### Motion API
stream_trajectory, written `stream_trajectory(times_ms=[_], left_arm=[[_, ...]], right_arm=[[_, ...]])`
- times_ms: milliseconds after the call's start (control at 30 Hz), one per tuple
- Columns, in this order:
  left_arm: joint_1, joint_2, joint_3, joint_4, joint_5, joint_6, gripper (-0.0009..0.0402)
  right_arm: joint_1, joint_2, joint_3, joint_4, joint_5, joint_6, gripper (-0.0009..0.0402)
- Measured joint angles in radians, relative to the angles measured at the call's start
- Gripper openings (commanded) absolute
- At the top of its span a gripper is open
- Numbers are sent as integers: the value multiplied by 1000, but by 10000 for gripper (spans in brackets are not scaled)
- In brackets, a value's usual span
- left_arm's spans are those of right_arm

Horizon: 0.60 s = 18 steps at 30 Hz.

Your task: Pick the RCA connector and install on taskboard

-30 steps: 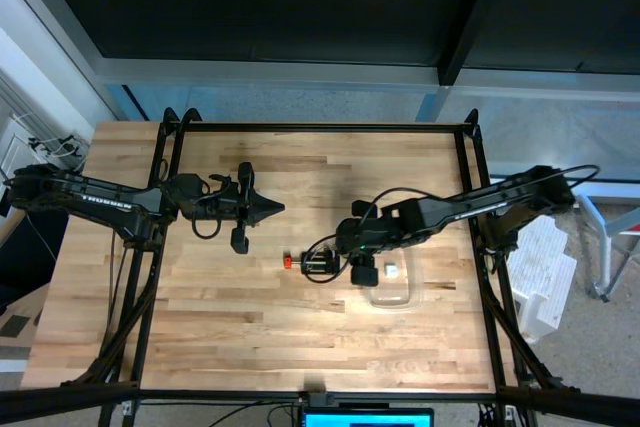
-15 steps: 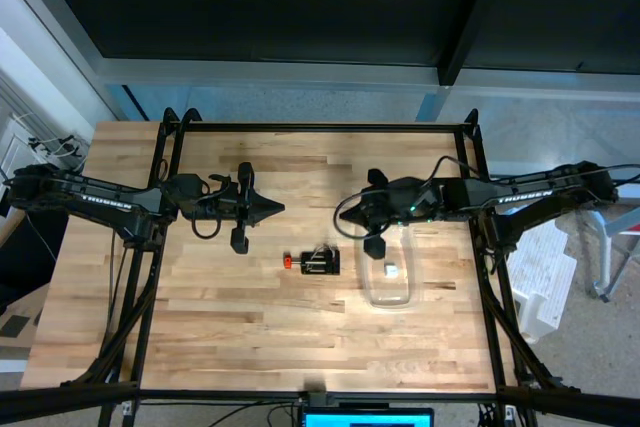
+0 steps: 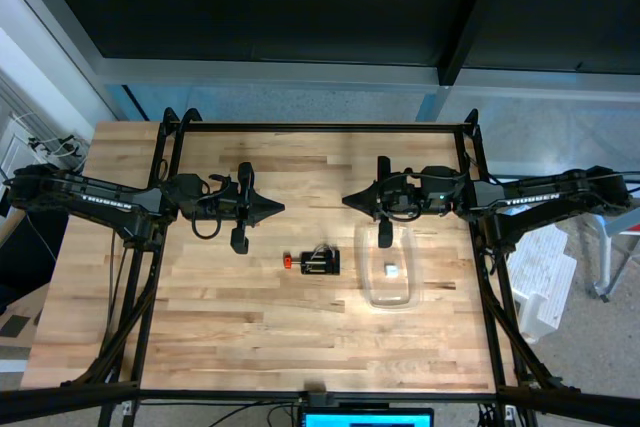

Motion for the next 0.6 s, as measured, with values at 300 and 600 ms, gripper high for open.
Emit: stream_trajectory(times_ms=[300, 600], left_arm=[[0, 0, 0, 0, 0, 0, 0], [0, 0, 0, 0, 0, 0, 0]], right_arm=[[3, -47, -67, 91, 3, -3, 0], [4, -104, -119, 105, -3, 8, 0]])
